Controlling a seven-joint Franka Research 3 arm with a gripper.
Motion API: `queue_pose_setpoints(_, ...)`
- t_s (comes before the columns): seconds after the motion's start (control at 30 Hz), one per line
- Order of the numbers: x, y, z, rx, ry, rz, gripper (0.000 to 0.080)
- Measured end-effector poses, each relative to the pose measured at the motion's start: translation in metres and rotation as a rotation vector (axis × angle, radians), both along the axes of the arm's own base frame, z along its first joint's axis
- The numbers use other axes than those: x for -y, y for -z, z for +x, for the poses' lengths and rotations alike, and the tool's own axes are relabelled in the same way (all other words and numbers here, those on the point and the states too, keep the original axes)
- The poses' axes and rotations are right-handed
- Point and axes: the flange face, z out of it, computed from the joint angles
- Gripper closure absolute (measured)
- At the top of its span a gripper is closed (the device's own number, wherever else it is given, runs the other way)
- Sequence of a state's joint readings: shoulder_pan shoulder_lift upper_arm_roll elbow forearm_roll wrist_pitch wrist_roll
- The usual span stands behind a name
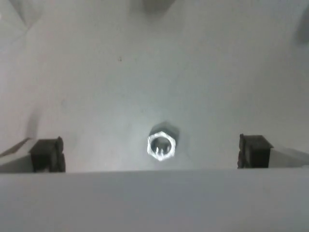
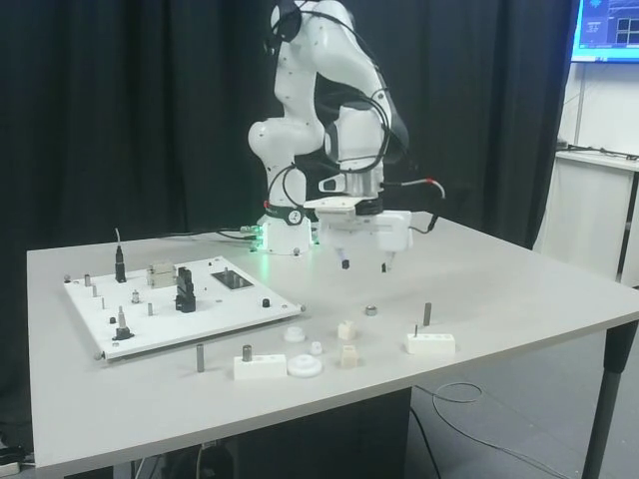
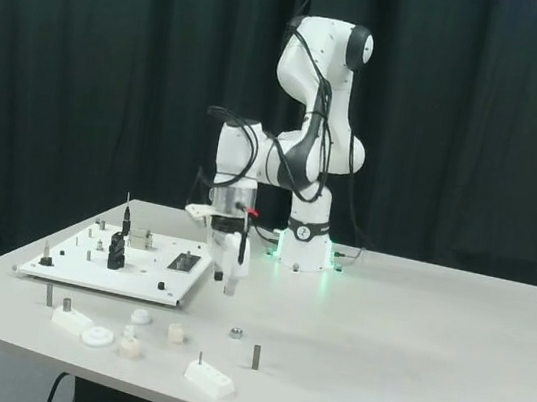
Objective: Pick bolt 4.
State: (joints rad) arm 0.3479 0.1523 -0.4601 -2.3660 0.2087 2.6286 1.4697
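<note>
Directly below the wrist cam, between the two black fingertip pads point(image 1: 48, 154), sits a small shiny hex-headed metal part, taken as bolt 4 point(image 1: 161, 145); it stands on the bare grey table point(image 2: 499, 279), head up, apart from both pads; jaws stand wide open w/ nothing held. Room views put the white two-finger gripper point(image 2: 364, 265) hovering well above the table, w/ the bolt point(image 2: 370, 310) near the table's front, right of the small white plastic blocks point(image 2: 345, 329) and left of a slim dark upright pin point(image 2: 427, 314); the white board w/ fixtures point(image 2: 180, 304) lies well off to the left.

Step in hand, as judged: descent onto the bolt, grasp not yet made. To do it well: keep the hex centred between the pads, drop straight down w/o sideways drift; stop w/ pads level w/ the head, just clear of the table; close slowly so the flats seat square. Risk: part is tiny and low, so an off-centre close could flick it away or pinch only the edge.
</note>
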Motion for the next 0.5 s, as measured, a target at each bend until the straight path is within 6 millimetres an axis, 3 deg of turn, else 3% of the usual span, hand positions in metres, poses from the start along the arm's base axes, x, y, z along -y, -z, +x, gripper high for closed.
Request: queue_pose_setpoints(0.5,-0.021,0.040,0.007,-0.018,0.008,-0.032,0.0003)
